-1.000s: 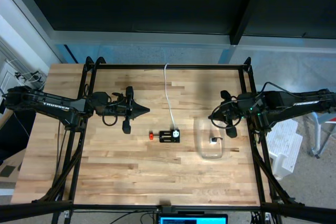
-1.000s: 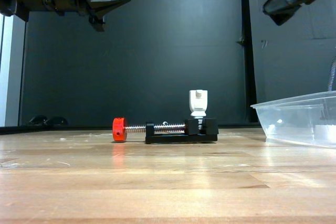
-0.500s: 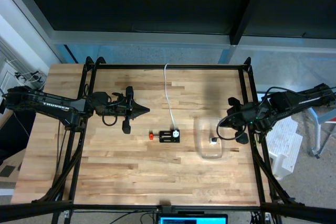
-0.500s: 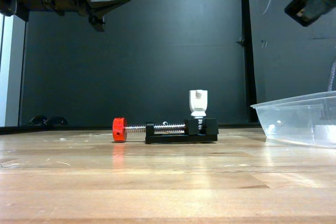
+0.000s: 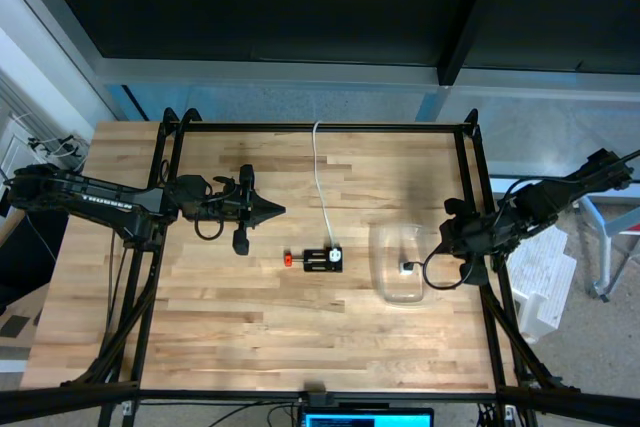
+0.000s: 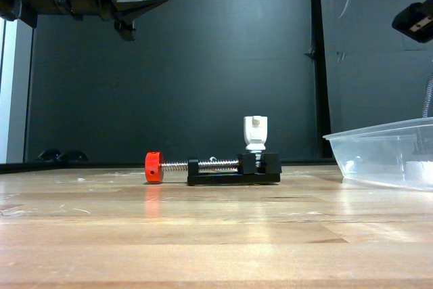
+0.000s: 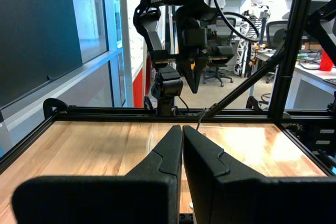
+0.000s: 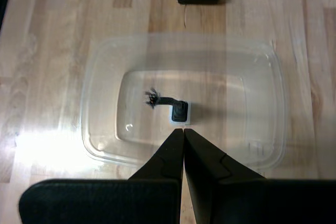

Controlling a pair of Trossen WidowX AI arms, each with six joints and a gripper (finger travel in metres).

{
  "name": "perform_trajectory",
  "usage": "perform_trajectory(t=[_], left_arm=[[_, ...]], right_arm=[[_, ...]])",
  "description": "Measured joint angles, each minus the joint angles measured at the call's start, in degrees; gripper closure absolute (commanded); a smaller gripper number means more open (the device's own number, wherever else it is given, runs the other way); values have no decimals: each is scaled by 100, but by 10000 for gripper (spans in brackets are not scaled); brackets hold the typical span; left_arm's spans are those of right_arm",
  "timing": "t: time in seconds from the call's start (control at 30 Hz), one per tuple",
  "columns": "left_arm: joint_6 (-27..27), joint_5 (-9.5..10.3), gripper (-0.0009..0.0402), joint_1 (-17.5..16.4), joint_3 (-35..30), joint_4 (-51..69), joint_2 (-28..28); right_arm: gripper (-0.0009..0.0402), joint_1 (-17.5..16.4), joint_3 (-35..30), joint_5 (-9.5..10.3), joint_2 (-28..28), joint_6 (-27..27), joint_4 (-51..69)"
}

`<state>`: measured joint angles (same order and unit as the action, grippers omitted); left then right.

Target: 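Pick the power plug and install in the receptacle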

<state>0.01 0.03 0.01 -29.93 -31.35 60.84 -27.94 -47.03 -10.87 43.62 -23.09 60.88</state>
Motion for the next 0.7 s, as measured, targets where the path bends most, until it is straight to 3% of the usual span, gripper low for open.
perform_trajectory(t=[0.17, 0.53, 0.7], left_arm=[[-2, 0, 393, 0, -2, 0, 0], [0, 2, 393, 0, 0, 0, 0], [0, 0, 393, 0, -2, 0, 0]], right_arm=[[367, -197, 72, -149, 42, -245, 2], [239, -400, 507, -186, 254, -898, -258], [204, -407, 658, -326, 374, -1038, -387]])
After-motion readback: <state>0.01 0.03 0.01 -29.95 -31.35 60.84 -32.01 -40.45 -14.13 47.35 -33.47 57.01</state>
